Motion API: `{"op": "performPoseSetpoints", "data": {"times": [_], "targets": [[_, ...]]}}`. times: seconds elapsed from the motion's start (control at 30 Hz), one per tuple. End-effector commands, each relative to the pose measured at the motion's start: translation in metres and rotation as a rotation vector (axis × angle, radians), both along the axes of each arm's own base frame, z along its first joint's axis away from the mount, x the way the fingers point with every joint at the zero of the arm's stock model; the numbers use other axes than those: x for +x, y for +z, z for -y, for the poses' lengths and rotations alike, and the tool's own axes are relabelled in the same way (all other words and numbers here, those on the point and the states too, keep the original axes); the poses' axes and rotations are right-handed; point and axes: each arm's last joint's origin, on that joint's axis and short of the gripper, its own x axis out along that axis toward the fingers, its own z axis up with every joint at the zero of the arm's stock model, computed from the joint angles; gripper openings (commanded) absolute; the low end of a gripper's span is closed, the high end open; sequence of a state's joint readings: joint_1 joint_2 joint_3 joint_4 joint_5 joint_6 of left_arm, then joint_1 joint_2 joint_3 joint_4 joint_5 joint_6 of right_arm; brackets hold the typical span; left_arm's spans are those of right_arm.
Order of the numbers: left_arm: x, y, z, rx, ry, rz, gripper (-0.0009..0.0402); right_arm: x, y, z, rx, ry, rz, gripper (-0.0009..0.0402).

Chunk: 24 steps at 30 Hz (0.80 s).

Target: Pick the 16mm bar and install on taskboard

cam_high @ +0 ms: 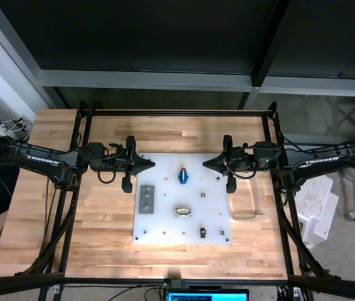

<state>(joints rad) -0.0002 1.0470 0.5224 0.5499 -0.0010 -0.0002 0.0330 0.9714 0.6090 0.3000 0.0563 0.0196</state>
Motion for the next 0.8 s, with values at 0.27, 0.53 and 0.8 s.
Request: {"op": "performPoseSetpoints", "data": {"times": [0.27, 0.53, 0.8], "targets": [[0.000, 0.000, 0.000, 0.000, 0.000, 0.001, 0.0000, -0.003, -0.015, 0.005, 0.005, 0.003, 0.060, 0.0000], [0.000, 0.000, 0.000, 0.000, 0.000, 0.000, 0.0000, -0.003, -0.016, 0.005, 0.030, 0.002, 0.060, 0.0000], [0.000, 0.000, 0.000, 0.000, 0.000, 0.000, 0.0000, -0.003, -0.015, 0.005, 0.027, 0.002, 0.066, 0.0000]]}}
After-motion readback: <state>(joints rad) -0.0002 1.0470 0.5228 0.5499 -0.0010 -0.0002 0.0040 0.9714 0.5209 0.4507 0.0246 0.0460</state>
